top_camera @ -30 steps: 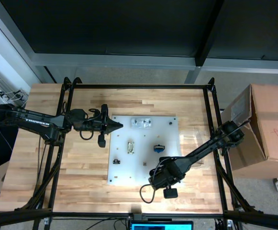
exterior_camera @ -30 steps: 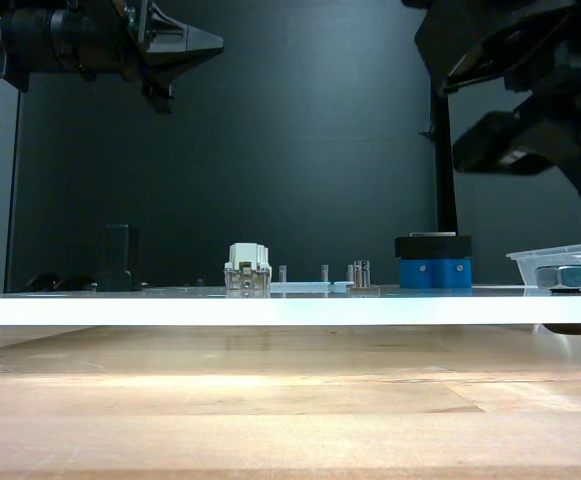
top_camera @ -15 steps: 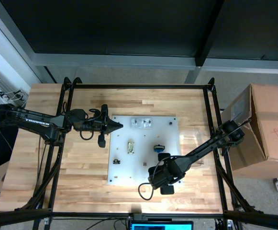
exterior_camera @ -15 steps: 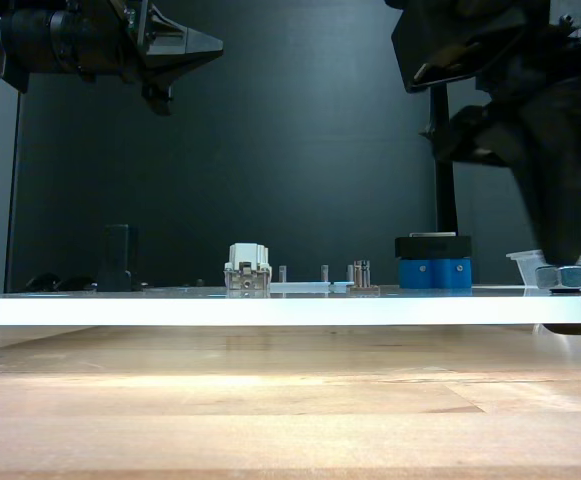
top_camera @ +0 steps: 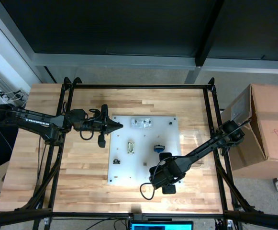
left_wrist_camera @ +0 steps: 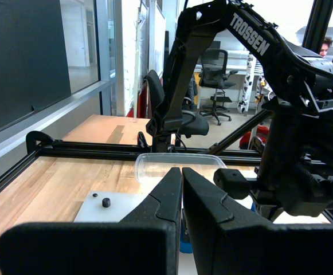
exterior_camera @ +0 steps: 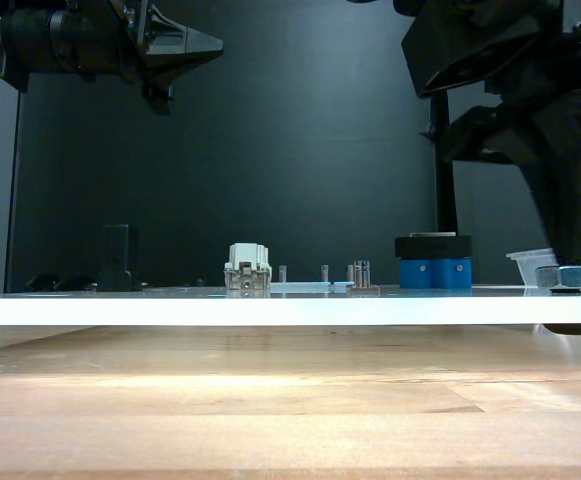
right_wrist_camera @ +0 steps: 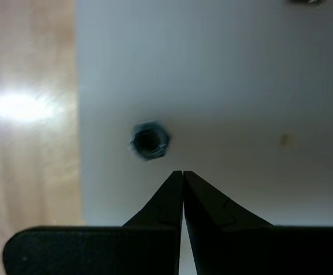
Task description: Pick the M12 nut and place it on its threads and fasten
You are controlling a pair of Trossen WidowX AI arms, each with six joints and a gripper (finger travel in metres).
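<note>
The nut (right_wrist_camera: 149,140) sat free on its stud (exterior_camera: 567,292) at the board's (top_camera: 129,167) lower right, just ahead of the right gripper (right_wrist_camera: 183,172), whose fingers were pressed together and empty. The left gripper (top_camera: 118,125), likewise closed, hung well off at centre-left.

The board (top_camera: 143,148) lies mid-table (top_camera: 81,163), with the tray (left_wrist_camera: 152,163) to its right. The nut (exterior_camera: 563,277) sits on its stud (exterior_camera: 567,292) at the board's near right edge, right pincer (right_wrist_camera: 183,172) just above. The left pincer (top_camera: 121,125) hangs over the board's far left edge.
</note>
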